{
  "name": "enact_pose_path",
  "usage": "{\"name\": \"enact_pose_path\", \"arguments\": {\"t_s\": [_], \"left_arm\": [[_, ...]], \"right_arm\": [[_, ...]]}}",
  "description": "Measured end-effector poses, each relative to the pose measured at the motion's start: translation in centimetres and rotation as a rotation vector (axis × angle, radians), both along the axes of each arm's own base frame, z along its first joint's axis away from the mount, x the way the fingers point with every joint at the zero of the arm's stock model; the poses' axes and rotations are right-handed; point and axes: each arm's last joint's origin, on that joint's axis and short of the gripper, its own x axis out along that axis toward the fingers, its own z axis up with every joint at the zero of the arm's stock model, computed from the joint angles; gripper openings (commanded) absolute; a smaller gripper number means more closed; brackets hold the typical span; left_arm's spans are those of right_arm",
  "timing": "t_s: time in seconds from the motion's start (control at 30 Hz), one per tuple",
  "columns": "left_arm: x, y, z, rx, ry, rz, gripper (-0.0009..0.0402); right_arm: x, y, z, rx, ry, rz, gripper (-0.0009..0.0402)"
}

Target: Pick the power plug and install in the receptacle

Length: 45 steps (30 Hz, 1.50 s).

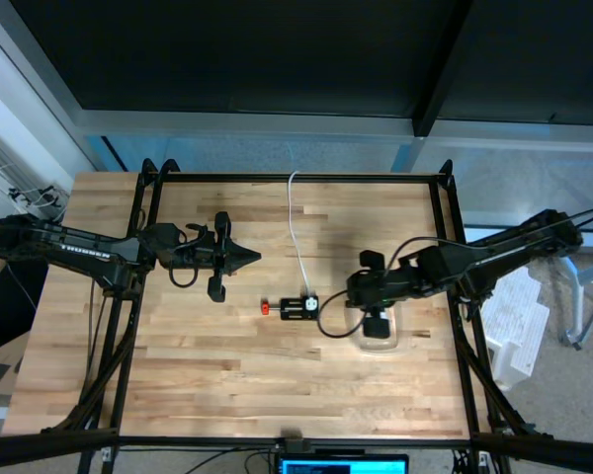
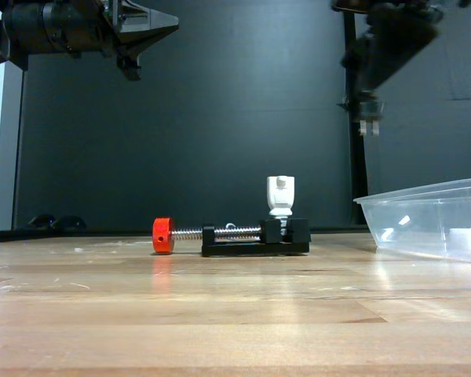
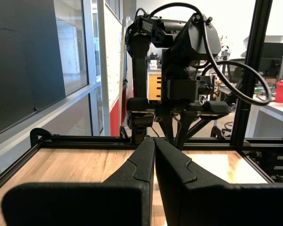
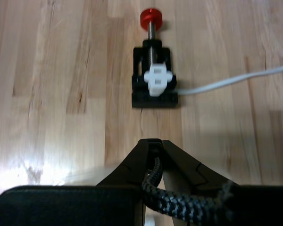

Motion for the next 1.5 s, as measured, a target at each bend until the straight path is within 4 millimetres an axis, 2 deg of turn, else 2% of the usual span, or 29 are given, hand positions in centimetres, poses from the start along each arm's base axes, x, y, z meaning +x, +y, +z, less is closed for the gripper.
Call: {"name": "enact_pose_path", "arguments": {"t_s": [0.4, 0.7, 0.87, 1.5], "left_arm": [[0.0, 0.0, 0.0, 0.0, 0.0, 0.0, 0.0], [0.0, 0.0, 0.0, 0.0, 0.0, 0.0, 0.0], [0.0, 0.0, 0.0, 0.0, 0.0, 0.0, 0.0], [0.0, 0.0, 0.0, 0.0, 0.0, 0.0, 0.0]], "right_arm": [[6.0, -0.2, -0.4, -0.024, 0.016, -0.025, 0.0004], [8.5, -0.1, -0.9, -0.045, 0.023, -0.009, 0.0], [9.0, -0.1, -1.4, -0.051, 0.033, -0.008, 0.0], [8.9, -0.3, -2.5, -0.081, 0.04, -0.005, 0.0]]}}
